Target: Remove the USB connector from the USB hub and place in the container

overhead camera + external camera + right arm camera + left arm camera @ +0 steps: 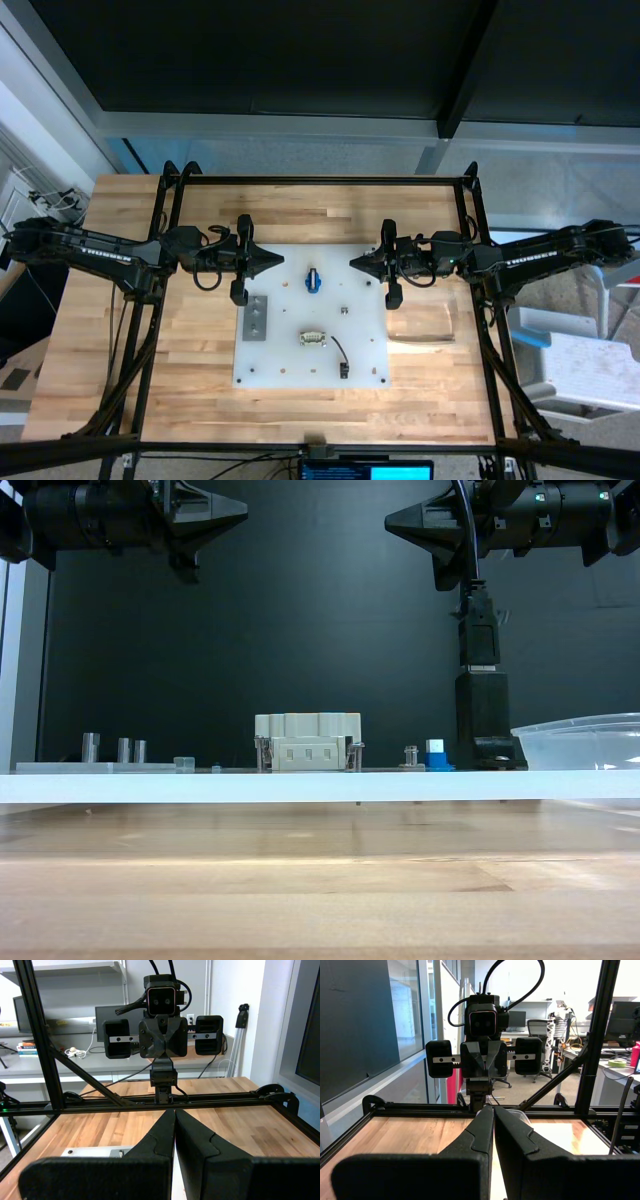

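Both pairs of jaws are pressed together and empty, left gripper [283,262] and right gripper [352,262] hovering above the far half of the white board [265,370], so removal looks unstarted: the USB connector [477,620] stands in the USB hub [482,712] by that board's near-right corner, and the next move likely needs jaws spread and lowered onto it, the container [585,742] lying just off the board's right edge.

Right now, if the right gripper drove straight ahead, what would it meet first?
The right gripper would likely meet the left gripper, facing it above the white board; the gap between looks free.
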`<control>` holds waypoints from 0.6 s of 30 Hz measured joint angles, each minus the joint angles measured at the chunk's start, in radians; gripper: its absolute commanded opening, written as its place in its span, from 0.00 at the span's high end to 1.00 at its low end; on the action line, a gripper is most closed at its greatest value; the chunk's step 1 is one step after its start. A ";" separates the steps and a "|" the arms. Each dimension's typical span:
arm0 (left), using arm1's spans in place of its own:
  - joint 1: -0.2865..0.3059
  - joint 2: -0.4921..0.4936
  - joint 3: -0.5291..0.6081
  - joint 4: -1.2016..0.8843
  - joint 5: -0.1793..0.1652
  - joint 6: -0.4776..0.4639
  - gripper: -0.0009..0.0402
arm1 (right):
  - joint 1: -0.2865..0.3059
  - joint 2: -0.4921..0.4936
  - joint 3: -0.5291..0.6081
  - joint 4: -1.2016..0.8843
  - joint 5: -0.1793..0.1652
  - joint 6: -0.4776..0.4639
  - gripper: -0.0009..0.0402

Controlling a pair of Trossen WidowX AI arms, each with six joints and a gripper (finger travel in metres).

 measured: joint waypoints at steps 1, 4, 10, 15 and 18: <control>0.000 0.000 0.000 0.000 0.000 0.000 0.98 | 0.000 0.000 0.000 0.000 0.000 0.000 0.98; 0.000 0.000 0.000 0.000 0.000 0.000 0.98 | 0.000 0.000 0.000 0.000 0.000 0.000 0.98; 0.000 0.000 0.000 0.000 0.000 0.000 0.98 | 0.000 0.000 0.000 0.000 0.000 0.000 0.98; 0.000 0.000 0.000 0.000 0.000 0.000 0.98 | 0.001 0.000 0.005 -0.009 0.000 0.020 0.98; 0.000 0.000 0.000 0.000 0.000 0.000 0.98 | 0.002 0.000 0.043 -0.109 0.000 0.027 0.98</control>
